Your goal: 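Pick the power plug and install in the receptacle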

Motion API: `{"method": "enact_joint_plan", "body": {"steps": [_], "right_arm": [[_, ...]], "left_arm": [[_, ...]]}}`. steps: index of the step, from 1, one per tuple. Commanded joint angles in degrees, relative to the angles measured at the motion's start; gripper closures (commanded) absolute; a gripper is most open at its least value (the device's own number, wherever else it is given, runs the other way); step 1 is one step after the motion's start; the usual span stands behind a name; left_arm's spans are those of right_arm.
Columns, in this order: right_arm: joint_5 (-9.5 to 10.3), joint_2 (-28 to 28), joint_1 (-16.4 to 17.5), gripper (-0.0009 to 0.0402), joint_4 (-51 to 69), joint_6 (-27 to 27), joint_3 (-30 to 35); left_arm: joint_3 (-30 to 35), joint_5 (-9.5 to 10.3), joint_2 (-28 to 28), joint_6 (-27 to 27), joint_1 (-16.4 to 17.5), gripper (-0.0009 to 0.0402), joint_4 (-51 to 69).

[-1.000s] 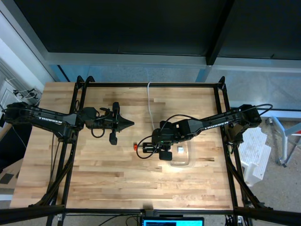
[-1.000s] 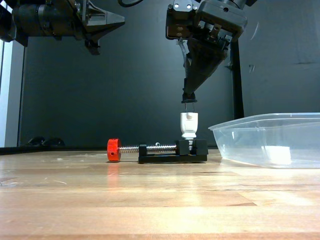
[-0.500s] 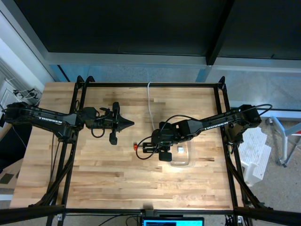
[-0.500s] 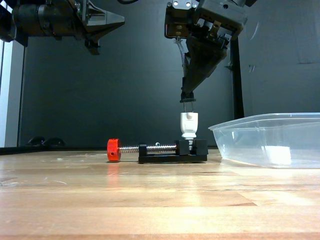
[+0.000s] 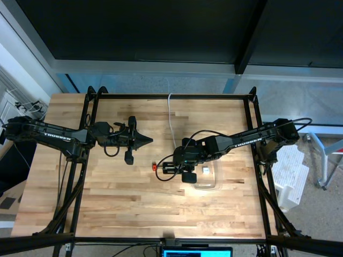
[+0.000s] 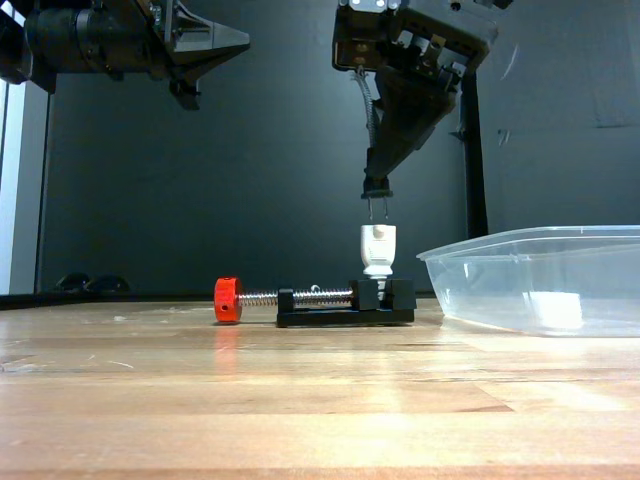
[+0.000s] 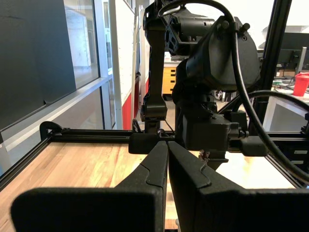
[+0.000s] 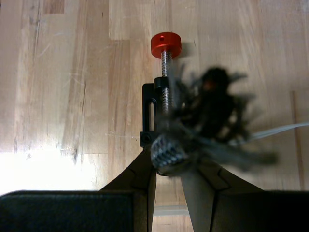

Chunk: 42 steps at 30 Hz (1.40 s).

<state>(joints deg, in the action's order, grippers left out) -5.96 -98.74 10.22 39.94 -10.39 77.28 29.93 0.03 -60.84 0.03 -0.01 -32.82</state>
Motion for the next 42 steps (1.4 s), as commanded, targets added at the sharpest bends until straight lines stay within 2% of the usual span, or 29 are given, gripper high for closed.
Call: {"method": "enact_joint_plan", "body": {"steps": [1, 23, 42], "right_arm": [[-0.22, 0.0, 0.0, 0.0393, -0.3, 0.4, -0.4], [-0.46, 0.0, 0.0, 0.0393, -3.8, 0.4, -3.6], [-0.46, 0.0, 0.0, 0.0393, -10.5, 0.3, -10.9]], "left_arm": [[0.0, 0.00, 0.0, 0.0, 0.0, 0.0393, 0.0], [0.0, 0.00, 0.0, 0.0, 0.0, 0.0393, 0.0], [0.0, 0.00, 0.0, 0.0, 0.0, 0.0393, 0.0]]}}
